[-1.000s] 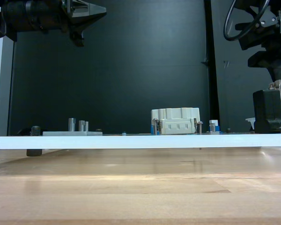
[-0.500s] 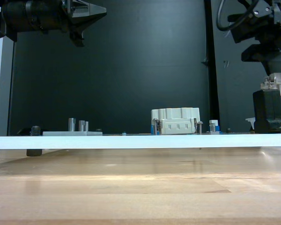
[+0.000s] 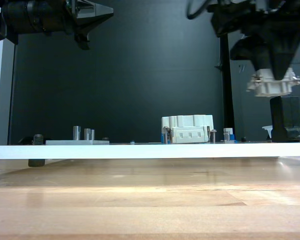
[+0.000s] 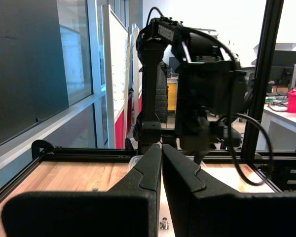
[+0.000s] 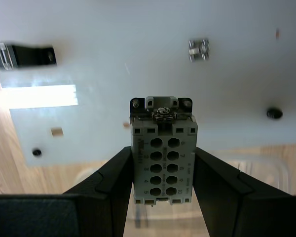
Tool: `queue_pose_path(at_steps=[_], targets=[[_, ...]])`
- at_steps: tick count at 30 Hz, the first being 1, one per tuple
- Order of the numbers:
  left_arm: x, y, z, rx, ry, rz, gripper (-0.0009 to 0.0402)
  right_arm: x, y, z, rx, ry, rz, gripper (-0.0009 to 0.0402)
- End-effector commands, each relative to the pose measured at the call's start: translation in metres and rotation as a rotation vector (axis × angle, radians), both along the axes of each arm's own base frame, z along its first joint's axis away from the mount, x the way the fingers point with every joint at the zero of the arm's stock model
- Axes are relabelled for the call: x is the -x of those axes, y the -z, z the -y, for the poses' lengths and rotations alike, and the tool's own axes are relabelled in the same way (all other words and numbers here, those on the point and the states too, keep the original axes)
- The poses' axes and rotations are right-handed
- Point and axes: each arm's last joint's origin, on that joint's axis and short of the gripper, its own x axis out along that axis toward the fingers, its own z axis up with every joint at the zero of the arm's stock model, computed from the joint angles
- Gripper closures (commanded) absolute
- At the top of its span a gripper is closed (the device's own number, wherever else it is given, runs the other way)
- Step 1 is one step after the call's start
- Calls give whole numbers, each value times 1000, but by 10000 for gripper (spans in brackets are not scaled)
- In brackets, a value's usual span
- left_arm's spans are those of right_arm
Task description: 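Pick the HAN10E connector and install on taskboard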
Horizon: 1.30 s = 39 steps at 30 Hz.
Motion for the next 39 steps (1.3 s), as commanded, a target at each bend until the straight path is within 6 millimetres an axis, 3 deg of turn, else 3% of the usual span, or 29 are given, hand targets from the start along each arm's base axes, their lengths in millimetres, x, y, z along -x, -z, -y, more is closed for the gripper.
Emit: queue_pose_path(at_steps=[1,10,32,39], targets=[[0,0,0,0,0,0,392,-19,1,-6,1,-5,2,306],[0,0,0,0,0,0,392,-56,6,-19,-1,-25,13,306],[0,0,0,0,0,0,392,-111,18,-37,32,-88,11,306],[0,0,0,0,0,0,392,-119,26,-40,36,-107,5,306]])
